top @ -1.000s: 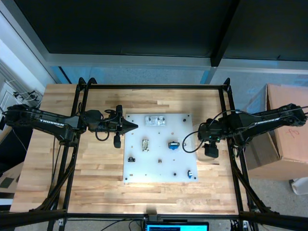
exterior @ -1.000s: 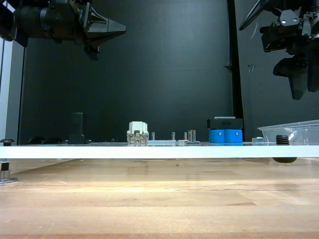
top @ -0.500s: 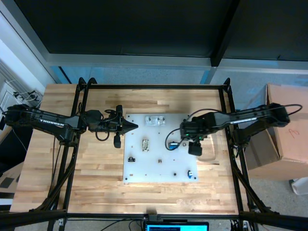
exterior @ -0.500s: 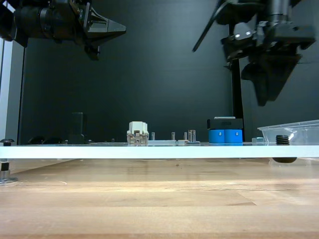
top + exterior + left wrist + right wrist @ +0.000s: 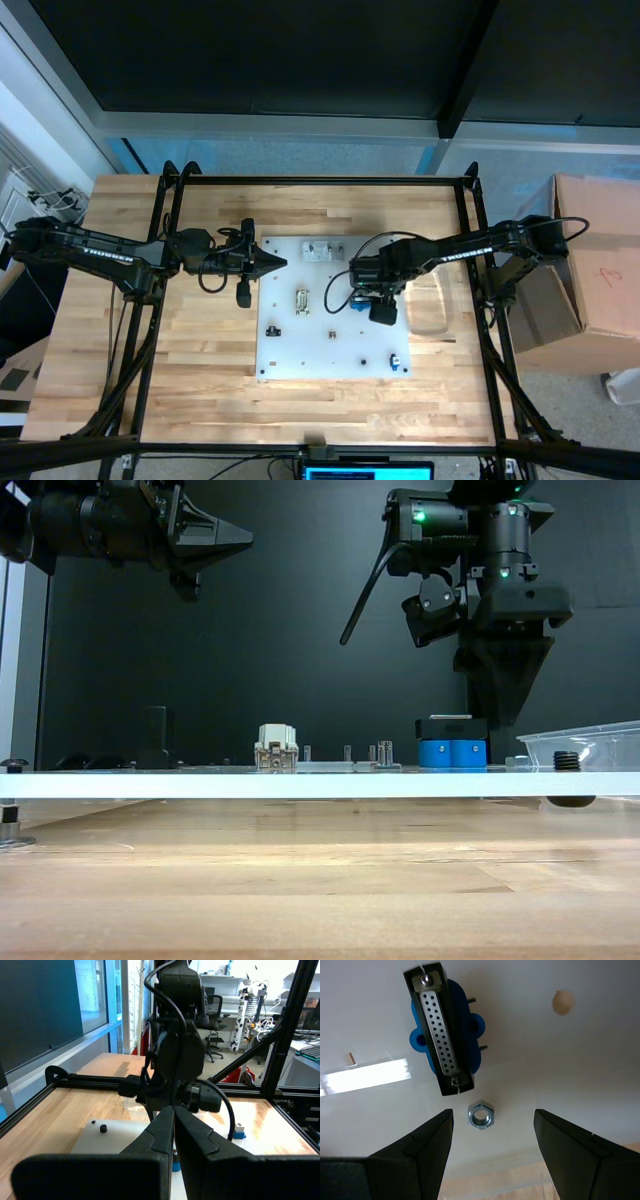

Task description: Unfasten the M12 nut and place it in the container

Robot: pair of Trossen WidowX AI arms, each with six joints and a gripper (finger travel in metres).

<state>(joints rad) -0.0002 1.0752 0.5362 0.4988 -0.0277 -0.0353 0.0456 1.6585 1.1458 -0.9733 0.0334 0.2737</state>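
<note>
One table [image 5: 200,380]: wooden, carrying the white board [image 5: 300,345].
Left gripper [image 5: 283,263]: high over the board's far left edge, fingers pressed together with nothing between them; unmoved.
Right gripper [image 5: 493,1110]: fingers spread wide, empty. It has swung inward from over the tray and now hangs above the blue plug, pointing down.
Tray [image 5: 580,733]: clear, off the board's right side; the nut is not seen in it.
Blue plug [image 5: 465,1025]: fixed mid-board.
Stud [image 5: 567,761]: ribs bare, so the nut is off it.
Nut [image 5: 480,1115]: lying flat and free on the board, just beside the plug, between the spread fingers but untouched.
Meaning: unscrewing looks done; picking the nut up and carrying it to the tray remains.
</note>
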